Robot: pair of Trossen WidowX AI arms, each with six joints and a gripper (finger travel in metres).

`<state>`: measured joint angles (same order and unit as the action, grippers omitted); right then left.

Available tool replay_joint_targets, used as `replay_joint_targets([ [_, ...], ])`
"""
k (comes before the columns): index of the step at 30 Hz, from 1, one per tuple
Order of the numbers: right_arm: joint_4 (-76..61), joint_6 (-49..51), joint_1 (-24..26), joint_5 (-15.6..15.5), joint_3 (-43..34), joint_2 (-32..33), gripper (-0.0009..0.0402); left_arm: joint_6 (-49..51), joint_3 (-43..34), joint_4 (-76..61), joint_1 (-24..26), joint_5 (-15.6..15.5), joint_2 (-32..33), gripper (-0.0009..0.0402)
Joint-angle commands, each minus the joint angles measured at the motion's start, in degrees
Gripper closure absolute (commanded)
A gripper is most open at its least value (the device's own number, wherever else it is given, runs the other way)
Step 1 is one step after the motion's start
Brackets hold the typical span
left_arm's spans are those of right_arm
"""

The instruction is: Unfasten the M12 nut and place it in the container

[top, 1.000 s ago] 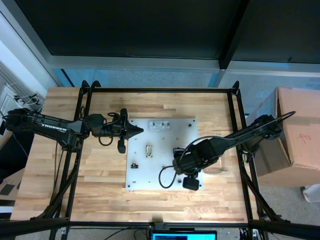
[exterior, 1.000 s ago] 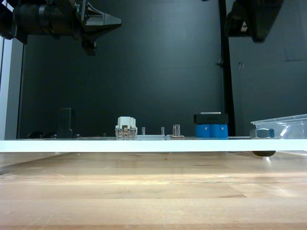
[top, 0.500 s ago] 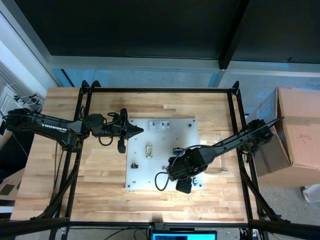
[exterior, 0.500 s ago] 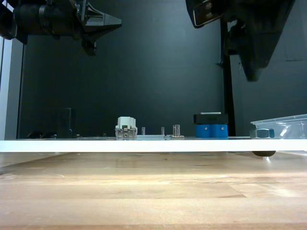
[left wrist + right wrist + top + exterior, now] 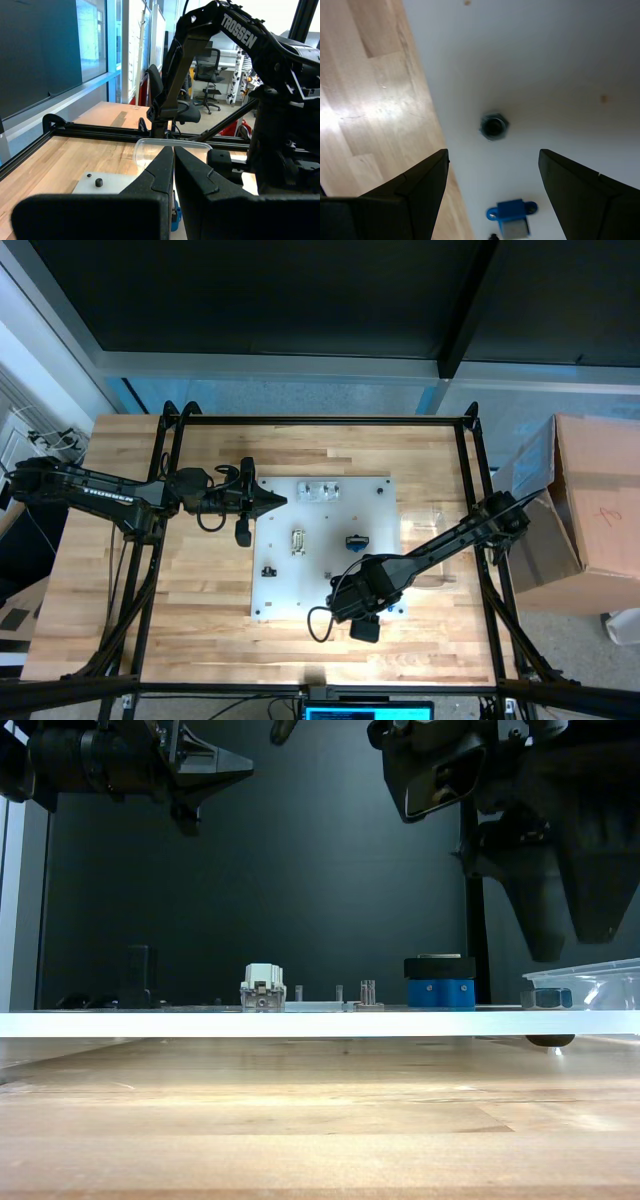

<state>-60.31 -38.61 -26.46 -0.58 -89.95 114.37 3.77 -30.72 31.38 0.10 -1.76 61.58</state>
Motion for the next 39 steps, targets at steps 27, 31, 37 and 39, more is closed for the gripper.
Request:
replay_joint_targets([
  [27,5.03,4.74,-0.07,1.16,3.69,0.50,0.0309,-0.02,0.00,0.00,0.00,0.02,0.02,0.0393],
  [31,4.79,7.02,-0.07,1.09,3.69,0.50,0.0360,-0.02,0.00,0.02,-0.02,0.02,0.02,0.0393],
  [37,3.98,9.57,-0.07,1.03,3.69,0.50,0.0387,-0.02,0.00,0.00,0.00,0.00,0.02,0.0393],
  [39,4.07,9.55,-0.07,1.03,3.69,0.48,0.0384,-0.02,0.00,0.02,-0.02,0.02,0.02,0.0393],
])
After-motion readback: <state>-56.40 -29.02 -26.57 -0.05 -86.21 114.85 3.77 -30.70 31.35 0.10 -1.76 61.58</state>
